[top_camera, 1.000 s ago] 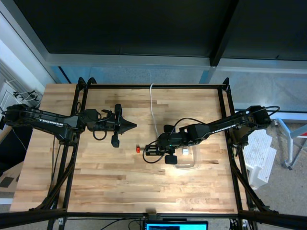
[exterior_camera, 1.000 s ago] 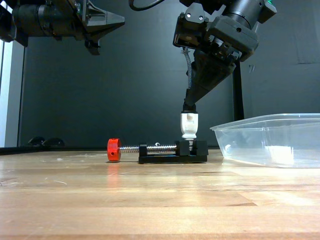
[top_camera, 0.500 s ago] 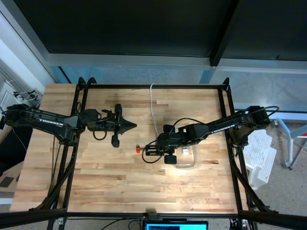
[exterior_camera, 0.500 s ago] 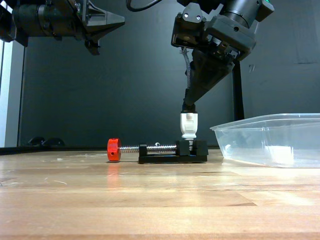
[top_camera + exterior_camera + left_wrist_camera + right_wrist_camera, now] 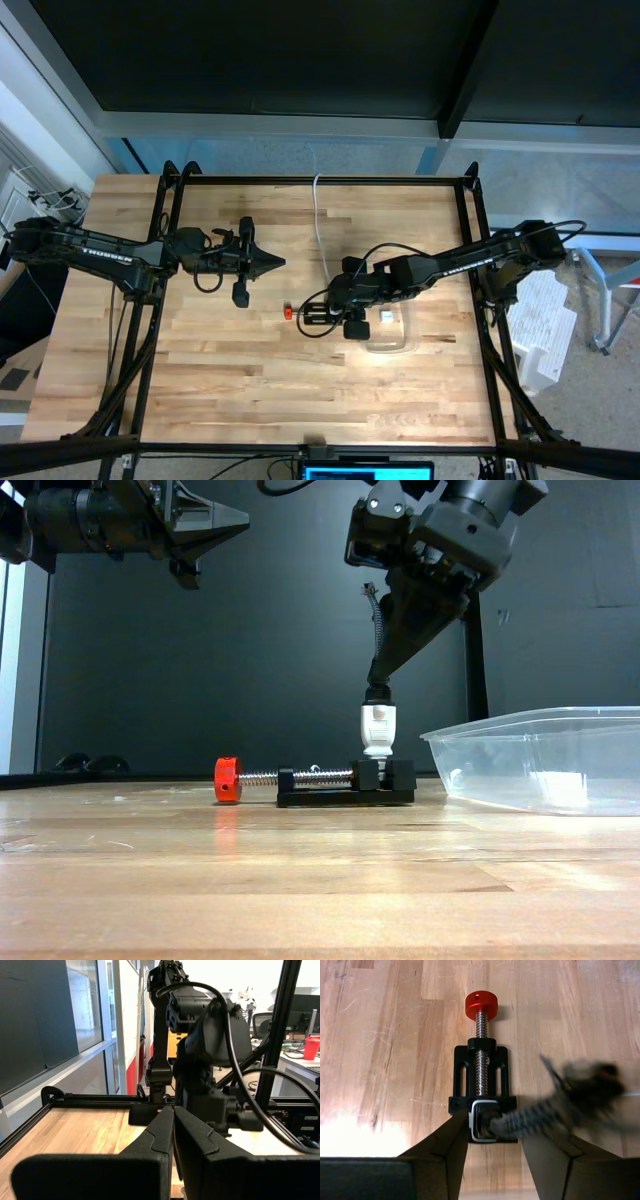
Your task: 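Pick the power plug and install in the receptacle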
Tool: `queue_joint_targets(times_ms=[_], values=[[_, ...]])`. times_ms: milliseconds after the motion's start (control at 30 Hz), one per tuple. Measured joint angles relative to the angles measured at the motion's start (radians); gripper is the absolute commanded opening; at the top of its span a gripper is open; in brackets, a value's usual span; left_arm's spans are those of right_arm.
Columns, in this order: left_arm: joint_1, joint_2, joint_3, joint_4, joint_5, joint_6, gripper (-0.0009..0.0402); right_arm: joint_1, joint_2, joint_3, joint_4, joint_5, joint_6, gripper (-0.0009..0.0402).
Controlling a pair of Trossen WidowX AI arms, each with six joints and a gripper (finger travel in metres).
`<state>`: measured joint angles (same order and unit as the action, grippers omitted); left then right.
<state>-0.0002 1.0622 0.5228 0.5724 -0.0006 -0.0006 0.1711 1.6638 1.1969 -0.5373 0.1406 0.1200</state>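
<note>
The white receptacle [image 5: 377,728] stands upright, clamped in a small black vise [image 5: 345,780]. The black power plug [image 5: 377,692] sits in its top, with a braided lead [image 5: 545,1110] running off it. My right gripper [image 5: 384,670] hangs just above the plug. Its fingers [image 5: 440,1150] are open on either side of the plug [image 5: 487,1126] and do not touch it. From above, the right gripper [image 5: 335,306] covers the vise. My left gripper [image 5: 275,263] is shut and parked high over the table's left half; the left wrist view shows its fingers [image 5: 165,1130] pressed together.
The vise's orange-red knob [image 5: 228,779] points left. A clear plastic tray [image 5: 540,760] stands just right of the vise, with a small white cube [image 5: 386,316] in it. A thin white cable [image 5: 320,225] runs from the vise toward the far edge.
My right gripper has risen slightly from the receptacle's top, and the black plug now shows below its tips, seated in the receptacle. The left arm has not moved.
</note>
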Motion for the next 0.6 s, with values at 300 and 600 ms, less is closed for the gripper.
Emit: queue_joint_targets(times_ms=[300,600], values=[[0.000,0.000,0.000,0.001,0.000,0.000,0.0000,0.002,-0.080,0.002,-0.070,-0.003,0.001,0.0184],[0.000,0.000,0.000,0.000,0.000,0.000,0.0000,0.003,-0.139,-0.007,-0.098,-0.003,0.001,0.0156]])
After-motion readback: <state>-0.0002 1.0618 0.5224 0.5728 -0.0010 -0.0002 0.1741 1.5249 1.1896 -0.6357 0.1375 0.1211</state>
